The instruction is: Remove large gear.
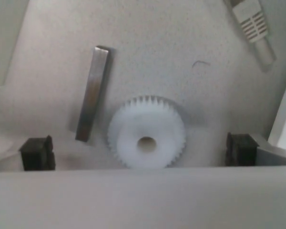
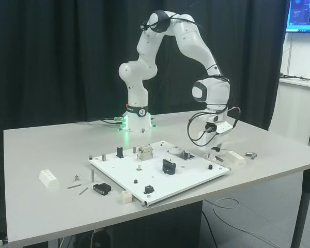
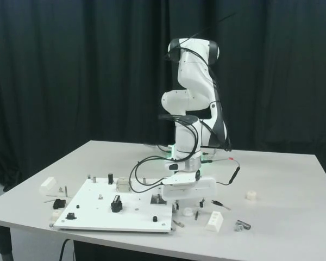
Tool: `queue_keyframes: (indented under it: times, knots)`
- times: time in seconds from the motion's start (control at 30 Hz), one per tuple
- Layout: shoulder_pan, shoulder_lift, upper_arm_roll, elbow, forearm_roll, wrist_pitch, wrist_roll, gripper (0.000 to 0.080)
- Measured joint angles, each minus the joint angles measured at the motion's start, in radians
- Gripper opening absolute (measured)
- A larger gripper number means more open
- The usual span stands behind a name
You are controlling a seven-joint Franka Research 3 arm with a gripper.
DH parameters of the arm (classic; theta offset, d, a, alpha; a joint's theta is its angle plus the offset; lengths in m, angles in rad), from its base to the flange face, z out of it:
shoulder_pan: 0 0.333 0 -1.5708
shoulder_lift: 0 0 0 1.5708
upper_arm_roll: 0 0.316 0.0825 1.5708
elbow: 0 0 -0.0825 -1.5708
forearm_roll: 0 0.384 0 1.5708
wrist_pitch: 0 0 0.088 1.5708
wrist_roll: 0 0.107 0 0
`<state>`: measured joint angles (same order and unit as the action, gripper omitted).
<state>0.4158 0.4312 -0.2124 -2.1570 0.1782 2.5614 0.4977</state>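
Observation:
The large white gear [image 1: 147,138] lies flat on the grey table, teeth all round and a hole in its middle. My gripper [image 1: 139,151] hangs just above it, open, with one black fingertip [image 1: 36,153] on each side and well apart from the gear. In the second room view the gear [image 3: 188,212] rests just off the white board's [image 3: 125,209] right edge, under the gripper [image 3: 180,205]. From the first room view the gripper [image 2: 215,151] is low over the table beside the board [image 2: 160,173]; the gear is hidden there.
A short metal bar [image 1: 93,93] lies beside the gear, and a white plug [image 1: 252,24] lies farther off. A white block [image 3: 214,221], a small metal part [image 3: 242,225] and a small white gear [image 3: 251,195] are on the table nearby. Several fixtures stand on the board.

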Motion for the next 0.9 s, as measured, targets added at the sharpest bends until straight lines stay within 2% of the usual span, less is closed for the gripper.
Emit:
queue_keyframes:
  times: [0.57,0.9]
  knots:
    - [-0.002,-0.019,-0.009,0.044,-0.001,-0.081,0.001,0.08]
    - [-0.002,-0.036,-0.015,0.051,-0.002,-0.102,0.001,0.08]
